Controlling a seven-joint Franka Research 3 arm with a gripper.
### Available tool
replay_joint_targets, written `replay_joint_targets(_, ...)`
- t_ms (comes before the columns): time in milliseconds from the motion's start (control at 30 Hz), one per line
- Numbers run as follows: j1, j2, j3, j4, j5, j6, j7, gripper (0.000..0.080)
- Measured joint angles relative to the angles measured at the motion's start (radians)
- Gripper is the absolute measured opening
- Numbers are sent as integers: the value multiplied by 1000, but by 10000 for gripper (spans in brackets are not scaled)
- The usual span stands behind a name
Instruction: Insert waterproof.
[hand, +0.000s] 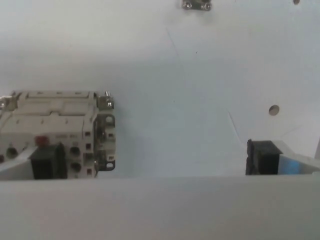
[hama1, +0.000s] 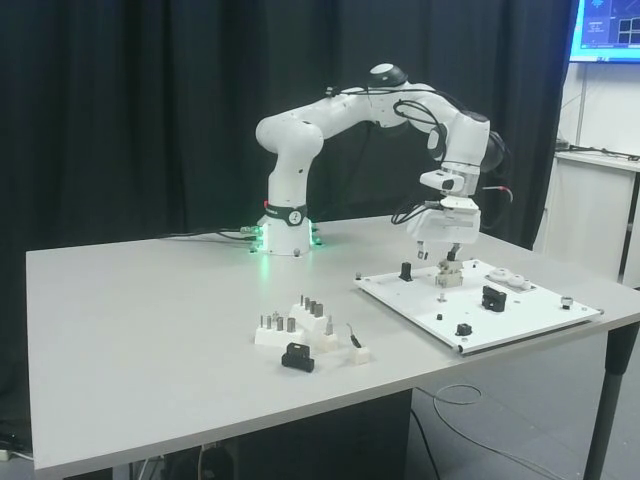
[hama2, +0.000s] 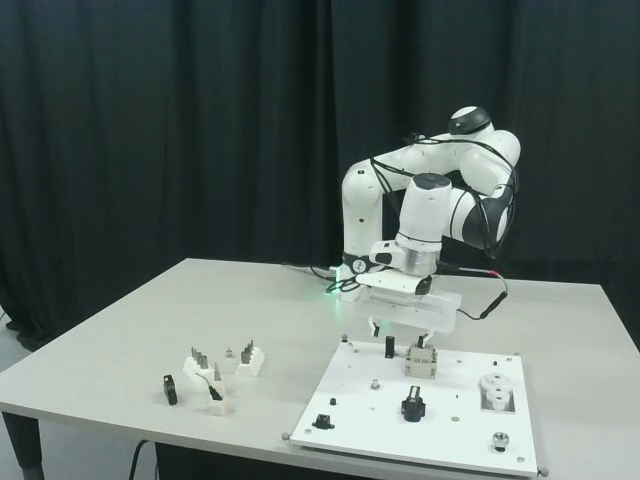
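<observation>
A grey table (hama1: 150, 310) stands before black curtains (hama1: 130, 110), with the white Franka arm (hama1: 330, 120) bolted near its far edge; green light glows at the arm's base (hama1: 283, 238). A white board (hama2: 420, 420) lies at the table's corner nearest the first room camera's right, one edge reaching the table's front edge.

The gripper (hama1: 441, 248) hangs over the far part of the board, just above a pale multi-pin connector block (hand: 60, 132) that is bolted there. Its two black-padded fingers (hand: 261, 157) stand wide apart with nothing between them; one pad sits in front of the block, the other over bare board.

On the board I count, in the second room view: the connector block, one small black upright piece (hama2: 389, 347) beside it, one black round part (hama2: 412, 408), one low black piece (hama2: 322, 421), one white round-topped fixture (hama2: 497, 391) and one small metal knob (hama2: 499, 440) near the front corner. Which of these is the waterproof part cannot be told.

Toward the table's front edge, well apart from the board, sit three small white holders (hama1: 305, 325) carrying grey pegs, and one loose black connector (hama1: 297, 356) just beside them.

The left half of the table is bare, and the board's middle is open between its parts.
</observation>
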Motion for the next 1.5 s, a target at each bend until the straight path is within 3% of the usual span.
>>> replay_joint_targets(1500,-35,0,6,11,2,2,-14,800)
